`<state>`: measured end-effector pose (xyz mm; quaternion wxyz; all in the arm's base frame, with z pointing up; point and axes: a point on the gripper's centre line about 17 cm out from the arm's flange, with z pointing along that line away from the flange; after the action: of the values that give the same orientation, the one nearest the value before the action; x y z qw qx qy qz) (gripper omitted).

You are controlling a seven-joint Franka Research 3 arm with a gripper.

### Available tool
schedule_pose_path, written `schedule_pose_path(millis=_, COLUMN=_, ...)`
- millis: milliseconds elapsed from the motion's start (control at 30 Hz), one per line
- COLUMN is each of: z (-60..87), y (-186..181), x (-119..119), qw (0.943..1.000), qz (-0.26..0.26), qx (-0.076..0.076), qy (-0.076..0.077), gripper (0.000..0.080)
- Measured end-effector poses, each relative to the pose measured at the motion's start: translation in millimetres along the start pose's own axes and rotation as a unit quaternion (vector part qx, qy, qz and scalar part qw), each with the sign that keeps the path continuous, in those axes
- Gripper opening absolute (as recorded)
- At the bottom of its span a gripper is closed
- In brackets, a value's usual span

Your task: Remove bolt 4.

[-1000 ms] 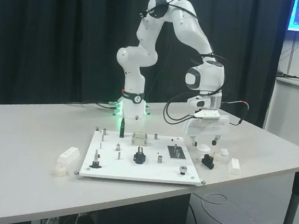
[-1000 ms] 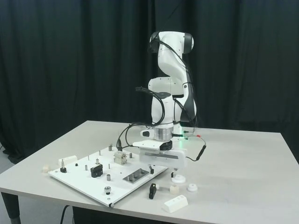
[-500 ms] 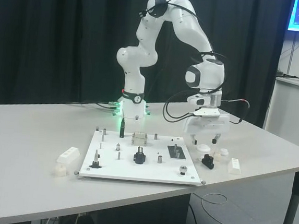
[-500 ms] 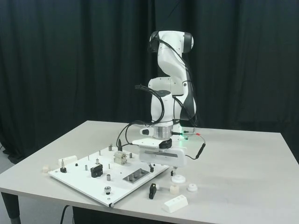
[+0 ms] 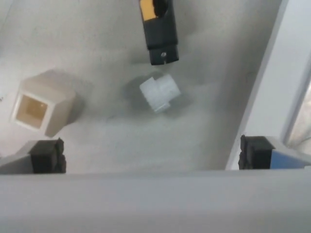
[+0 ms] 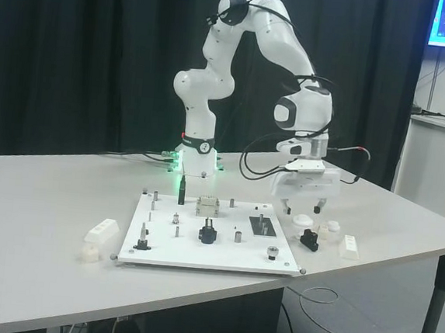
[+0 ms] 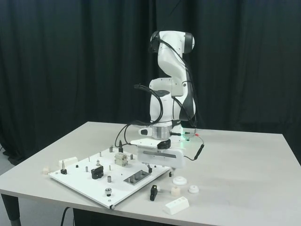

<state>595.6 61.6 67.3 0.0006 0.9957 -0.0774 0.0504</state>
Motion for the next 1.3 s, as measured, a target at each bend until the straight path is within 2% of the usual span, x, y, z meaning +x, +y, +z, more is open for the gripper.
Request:
schedule_pose_path(millis=167, z=-4.8, y=7.6, x=11.0, qw=0.9999, qz=0.001, qx=-0.004, qy=0.013, gripper=0.08)
schedule_pose_path(millis=400, z=-15.6, y=22.4, x=34.2, qw=0.9981, qz=0.049, qx=-0.004, qy=0.037, gripper=0.08)
schedule_pose_path(millis=767, z=-33.6, y=62.0, x=83.2, qw=0.9893, qz=0.126, qx=-0.008, qy=0.073, gripper=0.08)
schedule_pose_path(millis=1033, z=-40.6, y=98.0, x=118.8, qw=0.9762, qz=0.196, qx=-0.011, qy=0.093, gripper=0.08)
schedule_pose_path(millis=1167, z=-42.2, y=113.7, x=131.2, qw=0.9676, qz=0.233, qx=-0.013, qy=0.095, gripper=0.08)
schedule_pose_path(millis=1300, z=-43.5, y=127.1, x=140.5, qw=0.9565, qz=0.276, qx=-0.014, qy=0.093, gripper=0.08)
